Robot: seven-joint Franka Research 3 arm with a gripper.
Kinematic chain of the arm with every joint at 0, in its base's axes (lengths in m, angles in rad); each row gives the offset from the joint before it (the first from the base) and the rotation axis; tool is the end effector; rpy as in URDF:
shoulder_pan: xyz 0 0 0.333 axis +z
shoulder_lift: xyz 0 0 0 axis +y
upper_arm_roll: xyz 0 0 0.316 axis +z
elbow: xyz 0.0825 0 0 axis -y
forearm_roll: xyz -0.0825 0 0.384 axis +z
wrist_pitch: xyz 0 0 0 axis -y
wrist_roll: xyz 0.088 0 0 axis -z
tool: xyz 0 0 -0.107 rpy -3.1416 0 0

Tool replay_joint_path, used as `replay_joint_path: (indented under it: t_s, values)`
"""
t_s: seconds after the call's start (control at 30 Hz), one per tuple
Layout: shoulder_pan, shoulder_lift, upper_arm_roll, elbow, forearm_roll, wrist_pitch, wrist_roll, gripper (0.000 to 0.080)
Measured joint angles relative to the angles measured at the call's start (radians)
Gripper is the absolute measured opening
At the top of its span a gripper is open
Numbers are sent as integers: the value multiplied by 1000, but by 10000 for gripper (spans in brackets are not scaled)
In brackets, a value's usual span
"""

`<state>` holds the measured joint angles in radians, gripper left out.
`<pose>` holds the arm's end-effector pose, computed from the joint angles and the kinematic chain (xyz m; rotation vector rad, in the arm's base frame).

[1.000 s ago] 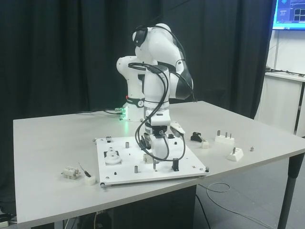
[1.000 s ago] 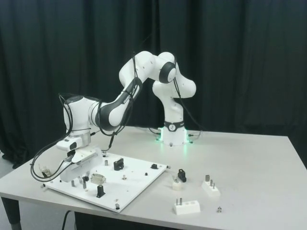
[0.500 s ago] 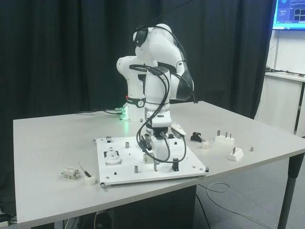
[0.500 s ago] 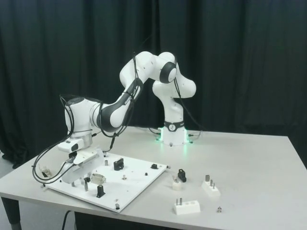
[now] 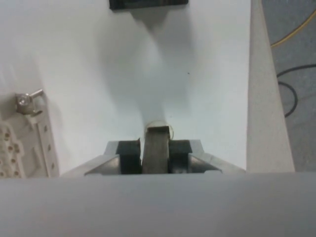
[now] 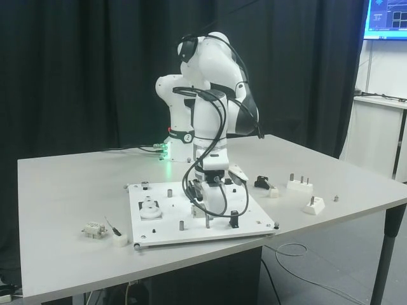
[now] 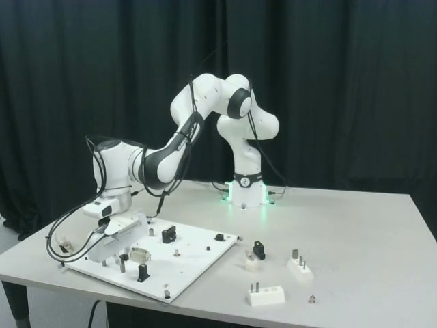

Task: Insert square peg 3.

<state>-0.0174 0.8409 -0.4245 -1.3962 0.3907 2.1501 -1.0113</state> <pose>0.6894 -0.2379 0.2317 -3.0400 -0.7409 -0.0048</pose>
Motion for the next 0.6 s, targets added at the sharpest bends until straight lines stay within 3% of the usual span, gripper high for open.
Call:
replay_joint_path:
  t_s: [0.6]
  values:
    - [2,-2,1,-9,9,17,5,115]
